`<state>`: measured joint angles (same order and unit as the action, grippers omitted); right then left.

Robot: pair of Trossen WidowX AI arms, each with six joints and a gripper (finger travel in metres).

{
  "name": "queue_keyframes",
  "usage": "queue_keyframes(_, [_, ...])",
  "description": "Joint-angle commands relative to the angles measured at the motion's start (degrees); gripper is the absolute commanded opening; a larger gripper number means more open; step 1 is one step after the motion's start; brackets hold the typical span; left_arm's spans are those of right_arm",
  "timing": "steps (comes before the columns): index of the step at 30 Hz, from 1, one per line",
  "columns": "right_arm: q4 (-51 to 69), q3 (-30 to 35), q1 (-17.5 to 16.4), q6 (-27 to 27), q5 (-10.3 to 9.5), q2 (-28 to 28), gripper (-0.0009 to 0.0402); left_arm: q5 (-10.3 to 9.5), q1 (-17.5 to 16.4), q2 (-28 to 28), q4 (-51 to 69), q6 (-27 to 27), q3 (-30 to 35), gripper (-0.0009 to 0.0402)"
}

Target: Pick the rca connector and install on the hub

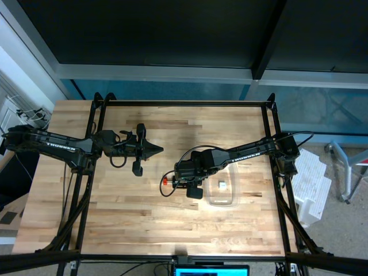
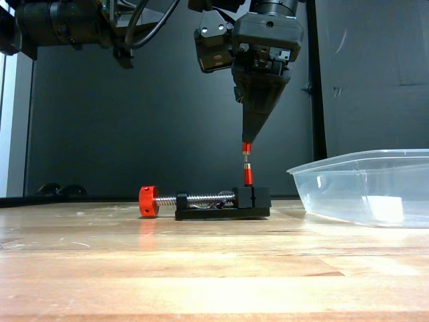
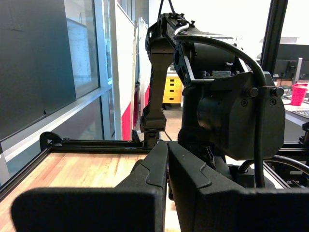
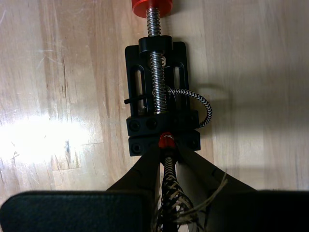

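Observation:
The hub [image 2: 221,203] is a small black block with a threaded rod and a red knob [image 2: 148,200], lying on the wooden table. The rca connector [image 2: 246,164], red and silvery, stands upright with its lower end at the hub's right end block. My right gripper [image 2: 246,139] points straight down and is shut on the connector's upper end. In the right wrist view the connector's red tip [image 4: 166,140] sits at the hub [image 4: 161,87], and a braided cable [image 4: 170,183] runs back between the fingers. My left gripper [image 1: 153,150] hangs shut above the table to the left, holding nothing.
A clear plastic tray [image 1: 231,198] holding a small white cube [image 1: 221,184] stands just right of the hub. A black metal frame [image 1: 184,104] runs along the table's edges. The left wrist view faces the right arm [image 3: 231,111].

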<state>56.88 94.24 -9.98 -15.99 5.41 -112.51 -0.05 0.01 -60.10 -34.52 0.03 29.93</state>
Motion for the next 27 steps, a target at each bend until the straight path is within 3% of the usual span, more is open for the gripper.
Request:
queue_keyframes(1, [-0.11,-0.02,-0.02,-0.04,0.09,-0.42,0.0,0.0,0.0,-0.02,-0.02,-0.02,0.02,0.0])
queue_keyframes(27, [0.68,-0.02,-0.02,-0.07,0.15,-0.42,0.0,0.0,0.0,-0.02,0.0,-0.02,0.02,0.0])
